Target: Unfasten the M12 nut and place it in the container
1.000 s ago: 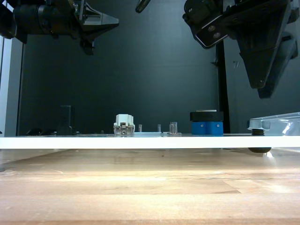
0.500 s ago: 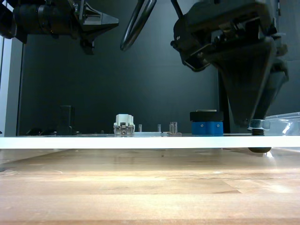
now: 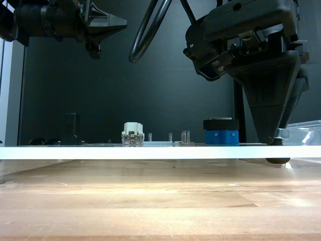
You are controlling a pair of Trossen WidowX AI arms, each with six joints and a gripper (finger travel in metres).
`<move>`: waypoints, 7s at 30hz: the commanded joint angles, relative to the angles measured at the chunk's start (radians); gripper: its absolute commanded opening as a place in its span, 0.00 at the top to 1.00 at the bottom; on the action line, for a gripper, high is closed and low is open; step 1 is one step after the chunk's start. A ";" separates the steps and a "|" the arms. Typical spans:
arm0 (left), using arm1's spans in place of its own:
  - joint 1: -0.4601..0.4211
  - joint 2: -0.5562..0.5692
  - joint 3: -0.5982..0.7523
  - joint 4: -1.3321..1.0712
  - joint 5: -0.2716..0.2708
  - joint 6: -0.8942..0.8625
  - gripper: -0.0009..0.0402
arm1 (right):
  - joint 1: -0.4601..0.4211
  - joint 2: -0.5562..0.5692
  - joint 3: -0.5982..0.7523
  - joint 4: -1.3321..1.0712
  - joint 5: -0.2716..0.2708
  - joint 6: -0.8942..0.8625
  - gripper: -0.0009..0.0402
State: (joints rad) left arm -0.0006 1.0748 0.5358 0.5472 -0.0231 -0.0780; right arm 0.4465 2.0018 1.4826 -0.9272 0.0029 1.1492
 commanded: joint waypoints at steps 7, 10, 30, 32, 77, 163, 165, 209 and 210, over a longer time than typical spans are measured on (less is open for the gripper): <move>0.000 0.000 0.000 0.000 0.000 0.000 0.98 | 0.000 0.001 -0.001 -0.003 -0.023 -0.023 0.77; 0.000 0.000 0.000 0.000 0.000 0.000 0.98 | 0.000 0.001 -0.001 -0.004 -0.023 -0.031 0.80; 0.000 0.000 0.000 0.000 0.000 0.000 0.98 | -0.002 -0.057 -0.001 -0.011 -0.019 -0.066 0.91; 0.000 0.000 0.000 0.000 0.000 0.000 0.98 | -0.002 -0.067 -0.001 -0.014 -0.021 -0.079 0.91; 0.000 0.000 0.000 0.000 0.000 0.000 0.98 | -0.078 -0.858 -0.698 -0.092 0.004 -0.668 0.91; 0.000 0.000 0.000 0.000 0.000 0.000 0.98 | -0.457 -0.835 -0.552 0.670 0.047 -1.084 0.98; 0.000 0.000 0.000 0.000 0.000 0.000 0.98 | -0.458 -0.831 -0.597 0.801 -0.001 -1.087 0.98; 0.000 0.000 0.000 0.000 0.000 0.000 0.98 | -0.478 -0.829 -0.858 1.492 -0.041 -1.053 0.98; 0.000 0.000 0.000 0.000 0.000 0.000 0.98 | -0.478 -0.829 -0.858 1.493 -0.041 -1.053 0.98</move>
State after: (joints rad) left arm -0.0002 1.0748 0.5358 0.5468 -0.0231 -0.0784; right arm -0.0322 1.1732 0.6243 0.5655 -0.0383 0.0959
